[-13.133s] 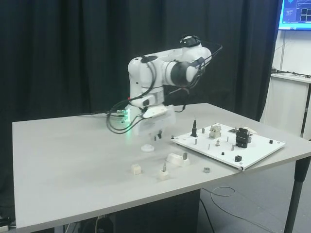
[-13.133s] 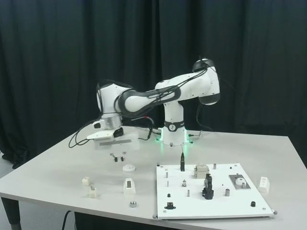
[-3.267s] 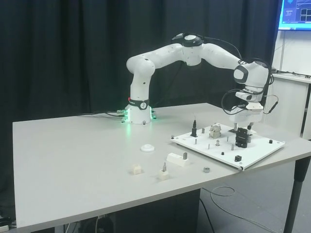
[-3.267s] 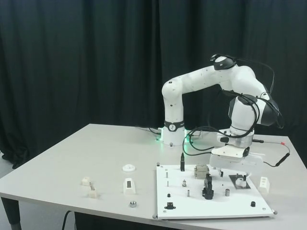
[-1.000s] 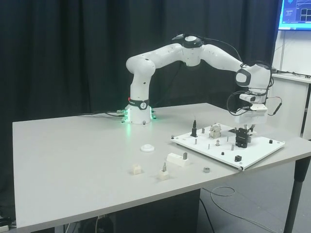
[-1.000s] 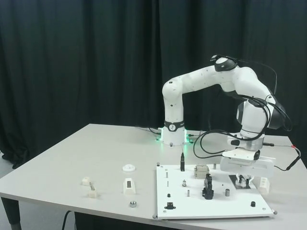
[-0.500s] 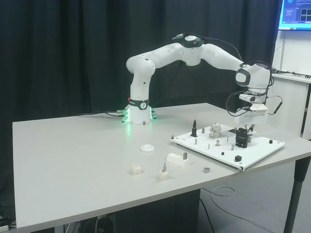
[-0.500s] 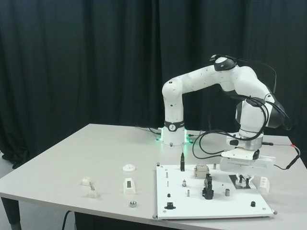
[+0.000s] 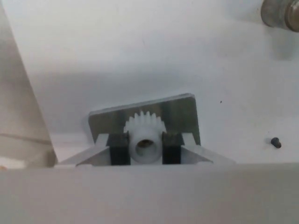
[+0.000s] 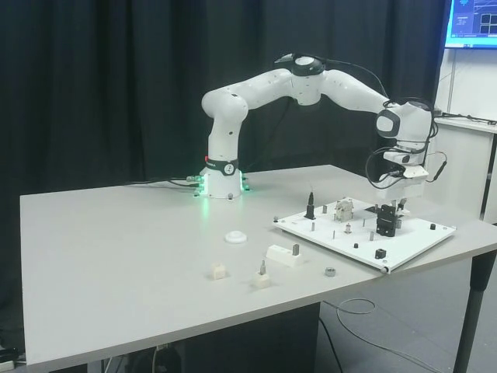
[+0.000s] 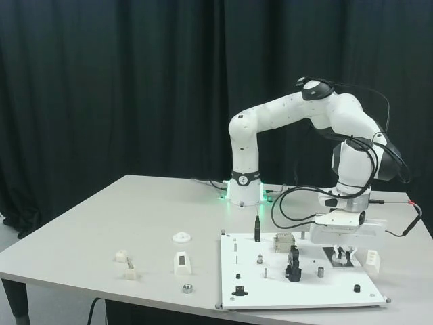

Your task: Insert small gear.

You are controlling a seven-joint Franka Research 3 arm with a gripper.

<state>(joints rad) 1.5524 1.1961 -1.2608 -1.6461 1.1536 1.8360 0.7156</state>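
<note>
Black curtains hung behind the grey bench (image 10: pixel 116 233), and the arm's base (image 10: pixel 220 169) glowed green at the back. A white board (image 11: pixel 304 298) carrying pegs and fixtures lay at the bench's corner, with loose parts well apart from it on the bare top: a white disc (image 11: pixel 181 237), three small white blocks (image 11: pixel 125 256) and a ring (image 11: pixel 188 288).

The hand (image 9: pixel 145 148) pinched the small gear (image 9: pixel 144 139) between its two black finger pads (image 9: pixel 118 148). In the wrist view the gear sat teeth-first over a grey metal plate (image 9: pixel 180 114) on the board. Whether it was already on its shaft I couldn't tell; the gear hid whatever was under it. In the second room view the hand (image 11: pixel 344 256) hung low over the board's far right fixture.

My read: this was the insertion step, close to done or mid-seat.
- The bore looked centred between the pads, so keep the wrist square to the board and come straight down.
- Go slow with light force, since any tilt would jam the bore on the shaft.
- If teeth have to mesh with a neighbour, a slight twist should help more than pushing harder.
- Release only once the gear is flat, then lift straight up so the pads don't drag it off.

Risk: the grey peg (image 9: pixel 279 14) near the plate and the tall black fixture (image 11: pixel 293 263) were close, so lateral moves should stay small.
</note>
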